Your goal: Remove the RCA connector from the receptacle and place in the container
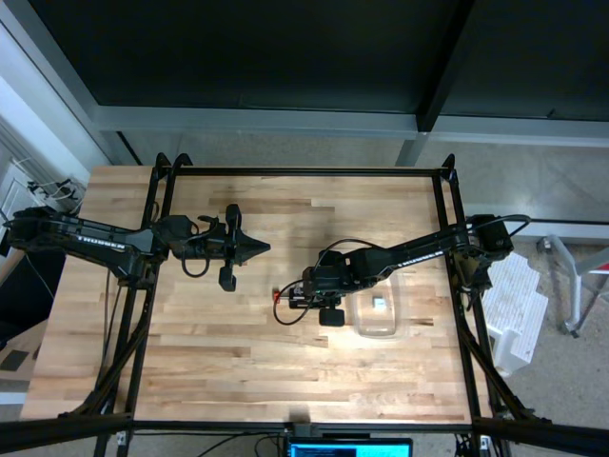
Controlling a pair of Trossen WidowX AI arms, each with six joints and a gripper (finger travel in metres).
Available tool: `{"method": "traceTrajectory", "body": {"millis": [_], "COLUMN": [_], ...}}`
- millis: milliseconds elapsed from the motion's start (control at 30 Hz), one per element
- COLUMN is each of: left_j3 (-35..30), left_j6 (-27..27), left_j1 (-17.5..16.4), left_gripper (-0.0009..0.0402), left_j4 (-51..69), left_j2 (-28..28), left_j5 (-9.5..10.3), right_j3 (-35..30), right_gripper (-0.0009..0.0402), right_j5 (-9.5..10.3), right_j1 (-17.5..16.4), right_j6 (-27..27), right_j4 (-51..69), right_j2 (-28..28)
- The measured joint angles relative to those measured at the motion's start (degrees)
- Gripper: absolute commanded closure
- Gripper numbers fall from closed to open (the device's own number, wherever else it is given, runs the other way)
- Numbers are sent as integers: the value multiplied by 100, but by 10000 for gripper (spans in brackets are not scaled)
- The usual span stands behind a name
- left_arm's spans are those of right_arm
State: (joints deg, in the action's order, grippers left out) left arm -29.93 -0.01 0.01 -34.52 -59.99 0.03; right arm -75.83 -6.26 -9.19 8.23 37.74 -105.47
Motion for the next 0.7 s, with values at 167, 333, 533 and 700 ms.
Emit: {"method": "traceTrajectory", "body": {"millis": [167,333,533,700], "left_j3": [0,-2,-2,-2], "left_j6": [0,-2,-2,0], "left_j1": [0,0,0,0], "left_gripper": [393,393,393,393], "left_j4": [-2,-2,-2,-2], "left_j2": [0,0,0,0], "left_j5": [0,2,0,0], "right_j3": [0,0,4,4], "right_gripper": [392,390,393,393], "right_j5": [2,2,7,31], "right_j1": [4,7,9,9], "right_j6": [0,-2,-2,-2], "right_j4": [-7,-13,-13,-13], "right_j2": [0,0,24,76]}}
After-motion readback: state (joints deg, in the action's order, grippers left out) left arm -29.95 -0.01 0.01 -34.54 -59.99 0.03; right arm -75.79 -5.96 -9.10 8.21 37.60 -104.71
